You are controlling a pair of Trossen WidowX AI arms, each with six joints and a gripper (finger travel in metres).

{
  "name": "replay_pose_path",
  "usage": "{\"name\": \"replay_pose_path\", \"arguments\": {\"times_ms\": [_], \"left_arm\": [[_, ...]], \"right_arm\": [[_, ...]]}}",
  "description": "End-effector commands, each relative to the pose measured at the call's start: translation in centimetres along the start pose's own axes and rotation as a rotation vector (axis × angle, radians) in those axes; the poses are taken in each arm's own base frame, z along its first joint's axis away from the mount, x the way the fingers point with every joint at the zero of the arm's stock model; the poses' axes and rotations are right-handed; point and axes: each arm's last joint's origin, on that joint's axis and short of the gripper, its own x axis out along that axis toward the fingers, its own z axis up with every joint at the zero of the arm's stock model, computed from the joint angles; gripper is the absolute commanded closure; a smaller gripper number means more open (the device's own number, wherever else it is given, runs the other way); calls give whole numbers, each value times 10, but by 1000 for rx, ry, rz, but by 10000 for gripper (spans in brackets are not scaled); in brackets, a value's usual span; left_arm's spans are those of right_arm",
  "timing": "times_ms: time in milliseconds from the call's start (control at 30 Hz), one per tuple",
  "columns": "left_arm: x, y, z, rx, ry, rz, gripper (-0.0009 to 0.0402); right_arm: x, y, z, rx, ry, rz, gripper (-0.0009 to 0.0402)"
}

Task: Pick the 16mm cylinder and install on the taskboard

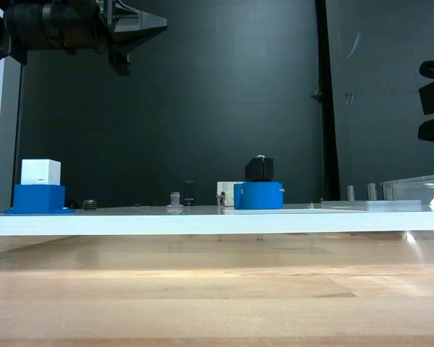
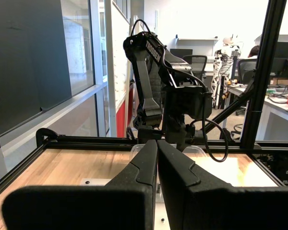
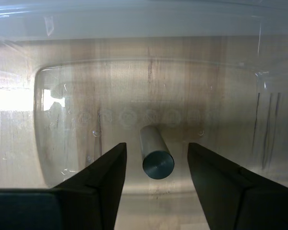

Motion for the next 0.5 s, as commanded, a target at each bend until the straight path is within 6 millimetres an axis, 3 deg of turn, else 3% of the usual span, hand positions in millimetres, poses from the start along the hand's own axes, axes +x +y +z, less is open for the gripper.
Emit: {"name": "replay_pose_path", "arguments": {"times_ms": [33,500], "left_arm": [[0,0,0,0,0,0,393],[0,0,0,0,-1,0,393]], "right_arm": [[0,0,0,0,-1,0,251],[-1,0,0,0,-5,3,380]]}}
